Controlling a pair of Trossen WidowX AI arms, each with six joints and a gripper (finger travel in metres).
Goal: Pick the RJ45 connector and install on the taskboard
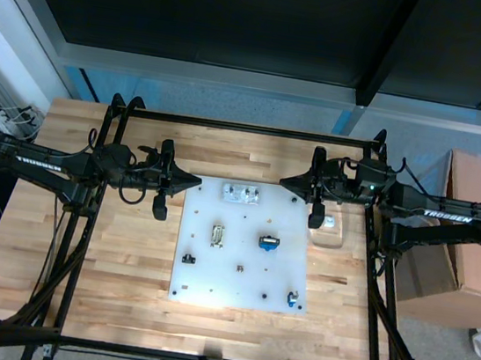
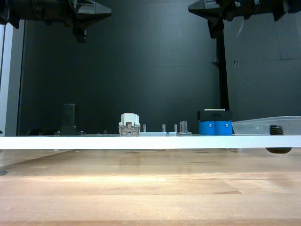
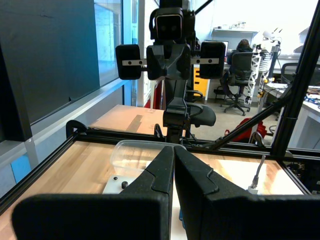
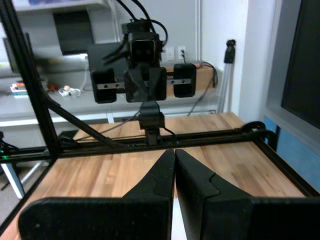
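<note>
- Left tool (image 3: 173, 148): clenched on nothing, fingers tip to tip, high over the far left edge of the board (image 1: 235, 290).
- Right tool (image 4: 174, 151): clenched likewise and empty, high over the board's far right edge, near the tray (image 1: 335, 242).
- Connector (image 3: 254, 186): you can see it in the left wrist view only. It stands plug down with its grey cable rising aslant, free of both tools. It is about where the jack (image 1: 293, 300) should lie, but I cannot tell whether it is fully in or part-way in.
- Jack, high view: a blue body with a small pale-grey top, which does not settle the matter.
- Step, in my judgement: the pick is over, and the insertion is either done or needs confirming. Check the seating first. If the plug sits proud, press straight down with the right tool.
- Room: both tools hang well above every fixture on the board, with a wide gap between them.
- Edges: the jack sits hard by the board's near right corner, with bare desk (image 1: 335, 335) beside it. The tray flanks the right edge farther back, and the frame (image 1: 247, 129) bounds the desk. Mind the upright cable on any descent.
</note>
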